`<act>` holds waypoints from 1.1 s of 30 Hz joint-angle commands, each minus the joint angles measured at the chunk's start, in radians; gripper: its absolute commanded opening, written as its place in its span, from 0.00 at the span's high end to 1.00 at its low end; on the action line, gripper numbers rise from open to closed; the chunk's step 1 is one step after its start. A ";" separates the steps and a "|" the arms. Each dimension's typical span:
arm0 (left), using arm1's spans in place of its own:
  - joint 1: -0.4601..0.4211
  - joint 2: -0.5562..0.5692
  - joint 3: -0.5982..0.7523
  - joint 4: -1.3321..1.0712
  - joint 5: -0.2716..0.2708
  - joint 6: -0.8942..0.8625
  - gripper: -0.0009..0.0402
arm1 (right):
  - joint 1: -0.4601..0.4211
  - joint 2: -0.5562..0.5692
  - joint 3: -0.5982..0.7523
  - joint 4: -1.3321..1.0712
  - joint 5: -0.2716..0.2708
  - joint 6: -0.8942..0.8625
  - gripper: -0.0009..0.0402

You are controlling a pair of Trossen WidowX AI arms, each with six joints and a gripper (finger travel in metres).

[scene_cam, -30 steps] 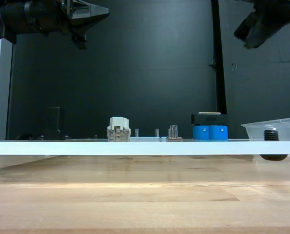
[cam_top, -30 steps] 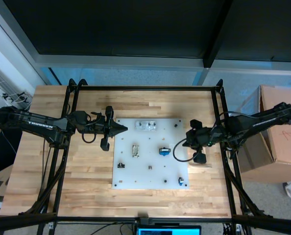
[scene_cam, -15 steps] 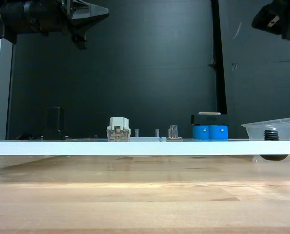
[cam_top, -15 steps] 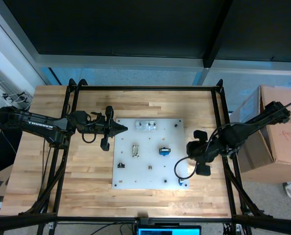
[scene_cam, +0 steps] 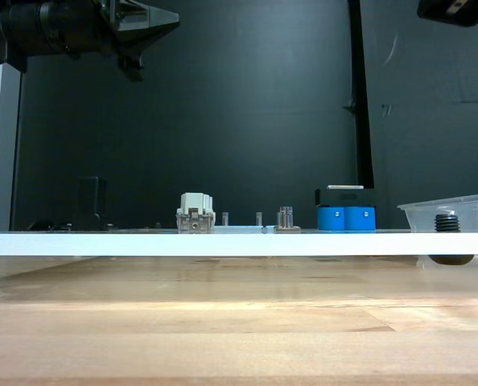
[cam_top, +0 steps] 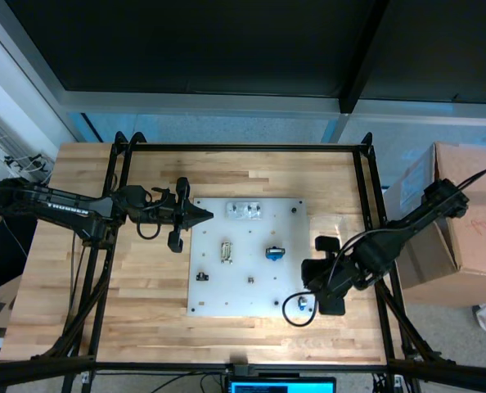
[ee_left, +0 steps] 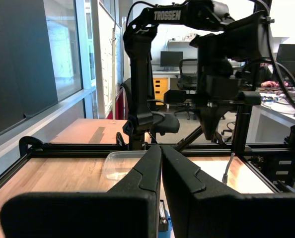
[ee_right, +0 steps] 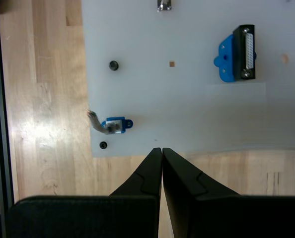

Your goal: Remove the RJ45 connector from the taskboard and place in the container

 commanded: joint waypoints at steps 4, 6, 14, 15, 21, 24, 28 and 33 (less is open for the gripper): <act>0.000 0.000 0.000 0.000 0.000 0.000 0.98 | 0.018 0.039 0.031 -0.009 -0.016 0.025 0.95; 0.000 0.000 0.000 0.000 0.000 0.000 0.98 | 0.026 0.044 0.029 -0.011 -0.034 0.035 0.90; 0.000 0.000 0.000 0.000 0.000 0.000 0.98 | 0.049 0.098 0.025 -0.010 -0.031 0.070 0.60; 0.000 0.000 0.000 0.000 0.000 0.000 0.98 | 0.051 0.108 0.024 -0.011 -0.031 0.069 0.56; 0.000 0.000 0.000 0.000 0.000 0.000 0.98 | 0.056 0.137 0.006 0.003 -0.029 0.069 0.43; 0.000 0.000 0.000 0.000 0.000 0.000 0.98 | 0.057 0.155 -0.007 0.018 -0.021 0.066 0.41; 0.000 0.000 0.000 0.000 0.000 0.000 0.98 | 0.060 0.166 -0.049 0.094 -0.026 0.066 0.42; 0.000 0.000 0.000 0.000 0.000 0.000 0.98 | 0.063 0.189 -0.085 0.151 -0.026 0.062 0.42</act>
